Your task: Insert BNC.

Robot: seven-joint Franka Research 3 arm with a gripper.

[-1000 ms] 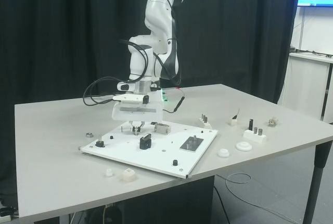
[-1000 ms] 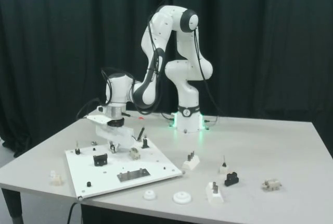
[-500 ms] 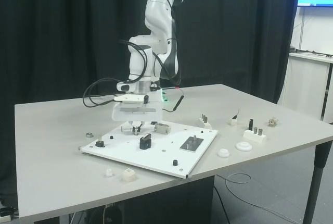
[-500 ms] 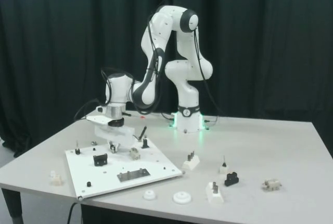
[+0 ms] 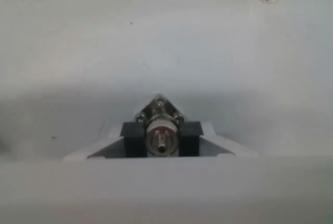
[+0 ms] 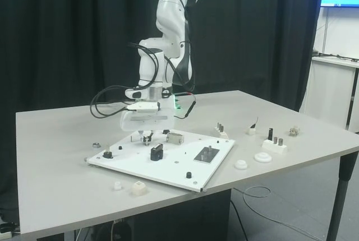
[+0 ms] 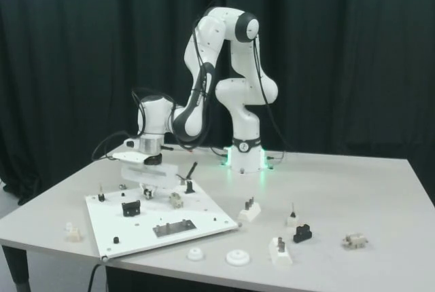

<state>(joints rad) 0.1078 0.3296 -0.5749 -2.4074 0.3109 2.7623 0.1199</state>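
On the white board: BNC connector [image 5: 161, 132] seated upright, seen end-on from the wrist camera, metal barrel with centre pin facing up
Gripper [image 6: 147, 135]: low over the far part of the board [image 6: 168, 162], fingers closed on the BNC connector, black pads tight at both sides of the barrel
Contact with board: apparently touching or just above, hard to judge from the room views
Arm [image 7: 204, 68]: white, bent forward and down from its base at the far side of the grey table [image 7: 353, 197]
Near the gripper: small metal block [image 6: 175, 138] just beside, black fixture [image 6: 156, 152] nearer the front edge
Off the board: loose white and black parts scattered on the table
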